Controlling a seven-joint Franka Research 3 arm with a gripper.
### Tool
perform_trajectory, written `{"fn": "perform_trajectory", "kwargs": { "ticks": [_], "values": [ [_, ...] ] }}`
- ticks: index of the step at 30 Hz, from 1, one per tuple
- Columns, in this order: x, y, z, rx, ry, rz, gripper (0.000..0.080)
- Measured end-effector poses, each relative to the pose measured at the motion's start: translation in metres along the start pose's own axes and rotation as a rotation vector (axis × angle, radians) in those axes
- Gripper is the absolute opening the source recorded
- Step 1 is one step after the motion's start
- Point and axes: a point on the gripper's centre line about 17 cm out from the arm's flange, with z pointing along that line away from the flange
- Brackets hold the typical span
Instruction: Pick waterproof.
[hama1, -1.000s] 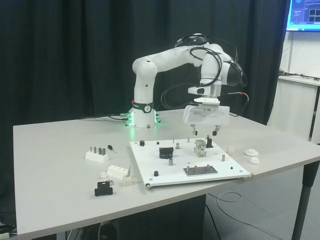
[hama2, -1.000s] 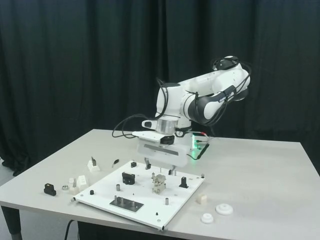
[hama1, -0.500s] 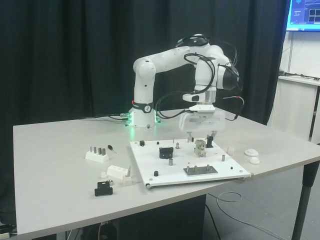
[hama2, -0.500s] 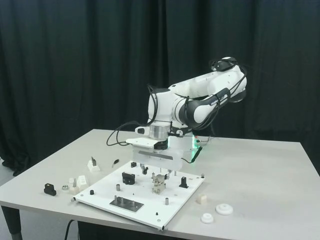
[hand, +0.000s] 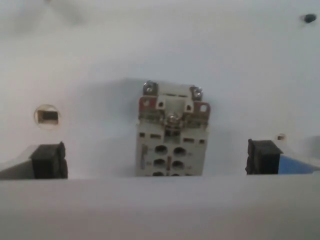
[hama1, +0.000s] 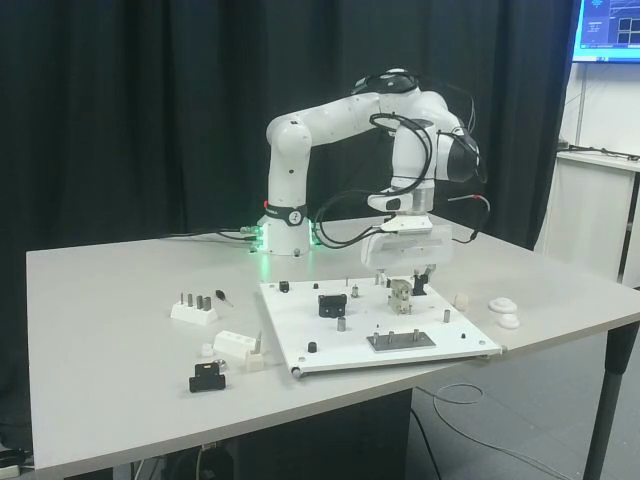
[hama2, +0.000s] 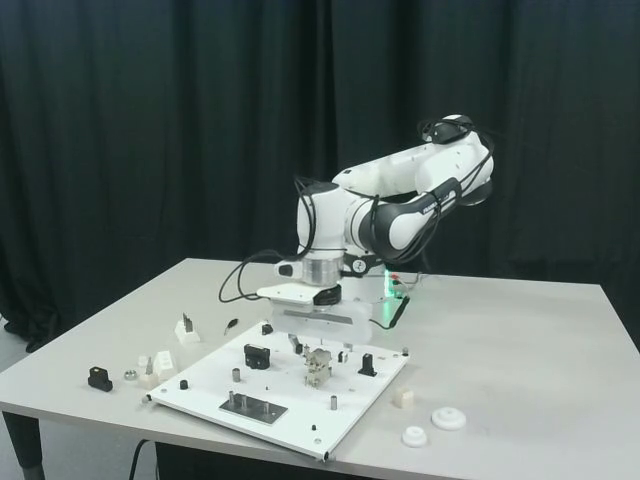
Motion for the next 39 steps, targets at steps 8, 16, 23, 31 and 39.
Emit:
{"fn": "perform_trajectory", "kwargs": {
  "ticks": [8,16,23,31,39],
  "values": [
    [-0.003,-0.002,0.006,-0.005,-0.010,0.020,0.0800],
    [-0.005,0.001,0.011,-0.022,-0.013,0.023,0.0614],
    [-0.005,0.007,0.013,-0.040,-0.013,0.026,0.0450],
    [-0.005,0.008,0.012,-0.044,-0.012,0.048,0.0323],
    [-0.004,0.008,0.012,-0.050,-0.017,0.042,0.0323]
  ]
}}
